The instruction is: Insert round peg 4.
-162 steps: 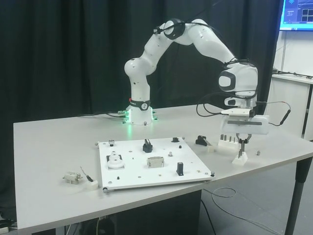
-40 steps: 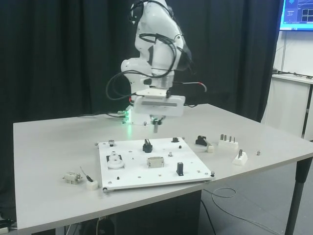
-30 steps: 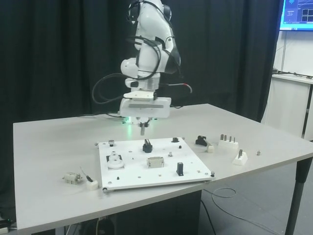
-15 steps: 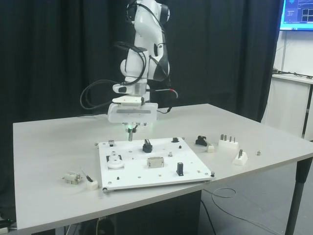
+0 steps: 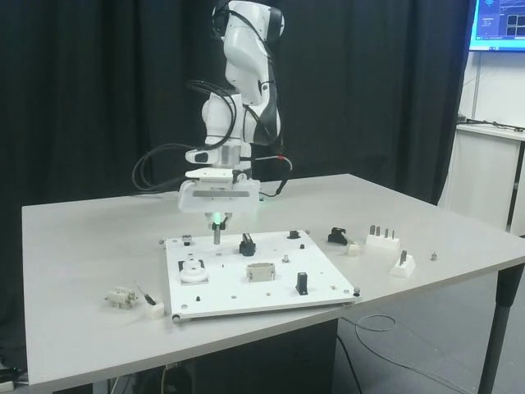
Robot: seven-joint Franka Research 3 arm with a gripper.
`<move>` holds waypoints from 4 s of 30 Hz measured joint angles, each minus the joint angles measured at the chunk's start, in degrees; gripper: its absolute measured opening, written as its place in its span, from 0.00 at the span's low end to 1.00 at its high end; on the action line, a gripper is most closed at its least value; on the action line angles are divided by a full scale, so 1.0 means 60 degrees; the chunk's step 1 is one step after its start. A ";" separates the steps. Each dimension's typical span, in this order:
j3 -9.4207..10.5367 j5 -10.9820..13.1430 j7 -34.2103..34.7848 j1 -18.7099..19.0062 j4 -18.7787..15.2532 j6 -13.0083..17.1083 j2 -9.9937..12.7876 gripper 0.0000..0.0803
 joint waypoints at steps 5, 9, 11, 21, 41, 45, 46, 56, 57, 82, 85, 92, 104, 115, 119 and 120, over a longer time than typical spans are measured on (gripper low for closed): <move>0.0035 0.0313 -0.0009 0.0030 -0.0006 -0.0017 0.0005 0.18; 0.0075 0.0576 -0.0009 0.0038 -0.0006 -0.0055 0.0022 0.18; 0.0091 0.0683 -0.0009 0.0038 -0.0006 -0.0074 0.0034 0.18; 0.0105 0.0766 -0.0009 0.0032 -0.0001 -0.0104 0.0156 0.18; 0.0109 0.1178 -0.0024 0.0022 0.0276 -0.0086 0.0829 0.18; 0.0141 0.1312 -0.0067 0.0023 0.0322 -0.0086 0.0980 0.18; 0.0151 0.1365 -0.0086 0.0023 0.0330 -0.0085 0.1010 0.18; 0.0153 0.1440 -0.0214 0.0047 0.0370 -0.0108 0.0998 0.18; 0.0153 0.1440 -0.0214 0.0049 0.0370 -0.0117 0.0992 0.18; 0.0121 0.1440 -0.0288 0.0028 0.0293 -0.0243 0.0933 0.18; 0.0121 0.1441 -0.0289 0.0028 0.0293 -0.0243 0.0933 0.18; 0.0122 0.1483 -0.0289 0.0028 0.0293 -0.0224 0.0934 0.18; 0.0155 0.1771 -0.0400 0.0028 0.0298 0.0004 0.1091 0.18; 0.0204 0.2337 -0.0971 0.0031 0.0329 0.0119 0.1332 0.18; 0.0205 0.2438 -0.1004 0.0032 0.0337 0.0119 0.1333 0.18; 0.0205 0.2452 -0.1004 0.0033 0.0348 0.0119 0.1332 0.18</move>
